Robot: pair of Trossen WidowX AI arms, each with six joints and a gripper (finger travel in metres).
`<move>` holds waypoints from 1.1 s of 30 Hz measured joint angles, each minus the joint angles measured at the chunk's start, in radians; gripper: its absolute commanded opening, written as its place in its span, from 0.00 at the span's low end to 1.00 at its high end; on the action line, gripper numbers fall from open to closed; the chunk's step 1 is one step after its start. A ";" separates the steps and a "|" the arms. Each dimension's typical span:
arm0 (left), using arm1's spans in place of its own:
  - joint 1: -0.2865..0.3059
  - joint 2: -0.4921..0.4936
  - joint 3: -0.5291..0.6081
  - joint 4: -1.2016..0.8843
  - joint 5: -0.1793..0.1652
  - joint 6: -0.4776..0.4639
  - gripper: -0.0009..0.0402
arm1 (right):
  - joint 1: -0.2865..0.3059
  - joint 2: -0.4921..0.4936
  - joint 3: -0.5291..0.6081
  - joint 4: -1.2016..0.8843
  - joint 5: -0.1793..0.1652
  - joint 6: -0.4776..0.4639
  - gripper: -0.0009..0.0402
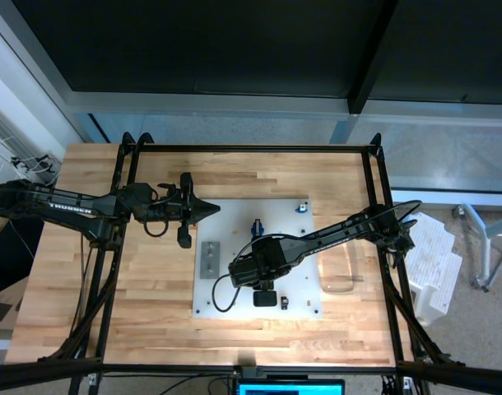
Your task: Pick the HAN10E connector and install on the hub
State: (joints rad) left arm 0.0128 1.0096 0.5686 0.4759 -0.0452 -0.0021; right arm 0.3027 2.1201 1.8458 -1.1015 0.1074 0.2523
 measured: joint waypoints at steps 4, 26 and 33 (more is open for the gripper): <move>0.000 0.000 0.000 0.000 0.000 0.000 0.02 | -0.001 0.000 -0.020 0.024 -0.003 -0.002 0.19; 0.000 0.000 0.000 0.000 0.000 0.000 0.02 | -0.002 -0.004 -0.083 0.078 -0.003 -0.006 0.22; 0.000 0.000 0.000 0.000 0.000 0.000 0.02 | -0.002 -0.006 -0.084 0.078 -0.003 -0.003 0.35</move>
State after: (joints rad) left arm 0.0128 1.0096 0.5686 0.4759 -0.0456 -0.0025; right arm 0.3008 2.1139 1.7615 -1.0233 0.1043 0.2489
